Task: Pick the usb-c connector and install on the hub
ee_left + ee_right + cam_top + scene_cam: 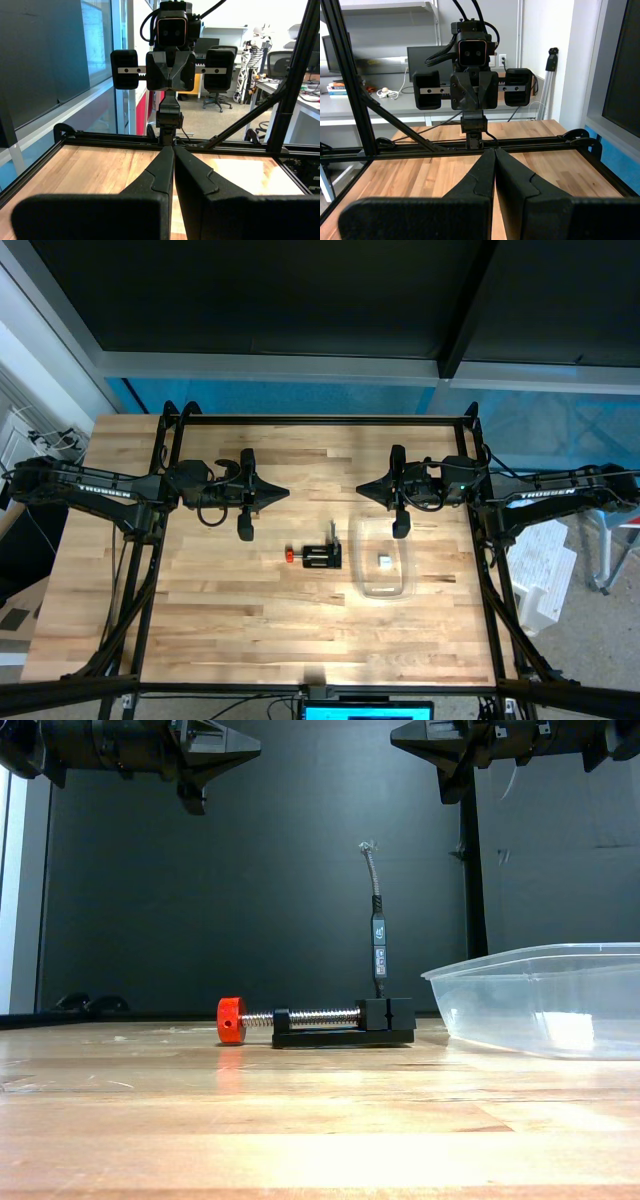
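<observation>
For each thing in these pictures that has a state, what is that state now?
Left hand: shut, raised over the table, holding nothing.
Right hand: shut, raised over the table, holding nothing.
Hub: flat on the table, untouched.
Cable: standing up from the hub.
Tray: upright, no lid, beside the hub.
Small piece: loose inside the tray.

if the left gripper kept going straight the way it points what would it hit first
Most likely the right gripper, shut, parked nose to nose with the shut left gripper above the table; the gap between looks free.
</observation>
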